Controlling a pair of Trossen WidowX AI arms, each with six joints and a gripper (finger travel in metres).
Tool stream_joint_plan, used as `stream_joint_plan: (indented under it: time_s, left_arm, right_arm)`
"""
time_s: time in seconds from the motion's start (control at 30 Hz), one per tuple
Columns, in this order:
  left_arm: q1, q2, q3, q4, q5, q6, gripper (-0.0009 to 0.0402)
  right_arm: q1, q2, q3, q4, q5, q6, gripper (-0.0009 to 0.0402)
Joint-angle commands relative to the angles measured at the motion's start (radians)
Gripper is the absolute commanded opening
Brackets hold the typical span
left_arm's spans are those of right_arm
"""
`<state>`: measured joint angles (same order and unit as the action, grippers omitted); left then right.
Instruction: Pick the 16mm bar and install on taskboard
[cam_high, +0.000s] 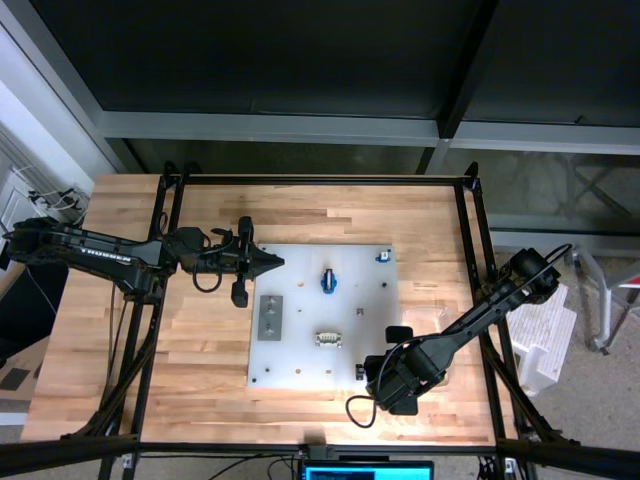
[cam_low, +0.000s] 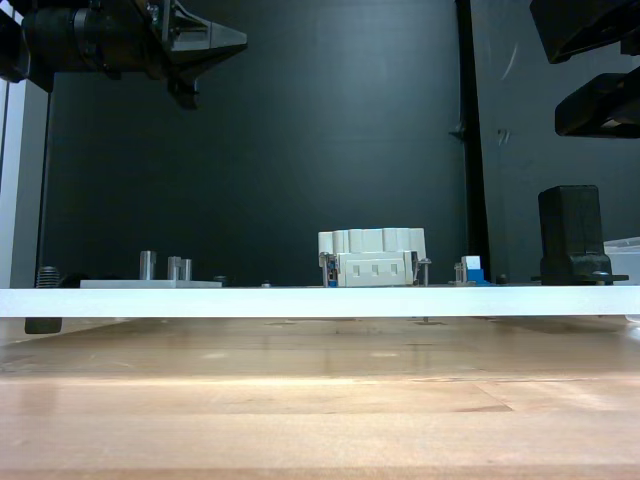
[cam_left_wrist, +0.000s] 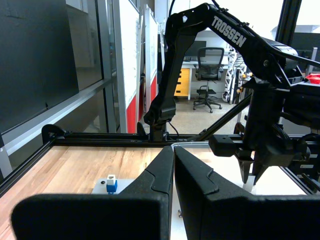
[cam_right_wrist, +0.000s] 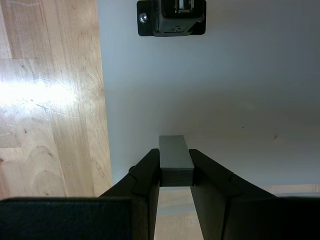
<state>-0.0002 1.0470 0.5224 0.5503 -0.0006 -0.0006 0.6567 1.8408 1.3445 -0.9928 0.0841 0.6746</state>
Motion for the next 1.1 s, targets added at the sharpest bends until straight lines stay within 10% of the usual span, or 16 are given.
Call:
stream_joint_plan:
  time_s: [0.03,0.57,1.1]
  left_arm:
    - [0.0,0.0,0.0,0.0,0.0,0.0,0.0]
    - [0.0,0.0,0.0,0.0,0.0,0.0,0.0]
    - [0.0,0.0,0.0,0.0,0.0,0.0,0.0]
  right_arm:
    - [0.0,-0.001,0.001,0.0,0.002,-0.001,0.0057]
    - [0.0,-0.02,0.001,-0.016,0.002,-0.002,0.0169]
    - [-0.004,-0.135,0.001,-0.051,0.002,-0.008,0.0149]
